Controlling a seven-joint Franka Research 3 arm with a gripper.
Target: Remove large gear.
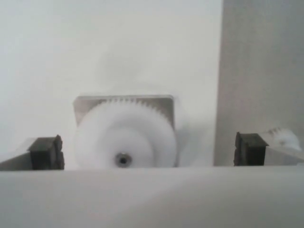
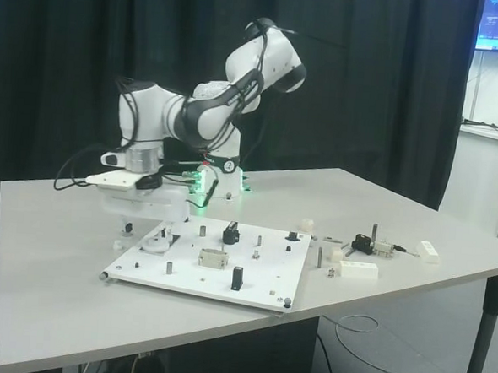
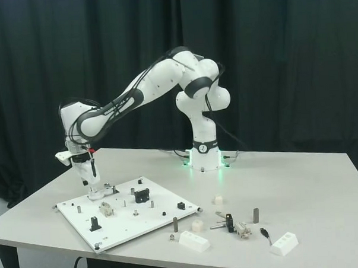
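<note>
The large gear is white w/ fine teeth around its rim, and it sits on a grey metal pin seen at its centre in the wrist view. Behind it there is a grey metal block, just touching or very near the gear's rim; cannot tell which. The gear is on the white board, at the board's corner nearest to the arm's wrist. In the first room view the gear shows only partly under the gripper.

The gripper is low over the gear, w/ both fingers apart: one black pad on one side of the gear and the other pad on the opposite side, each w/ a clear gap to the rim. So the gear is between the fingers but not clamped. In the second room view the gripper points down at the board's far corner.

The white arm reaches from its base, which has green light, across the grey table. On the board stand approx. several small black parts and grey pins. Beside the board, on the table, lie white blocks and some small metal pieces.
</note>
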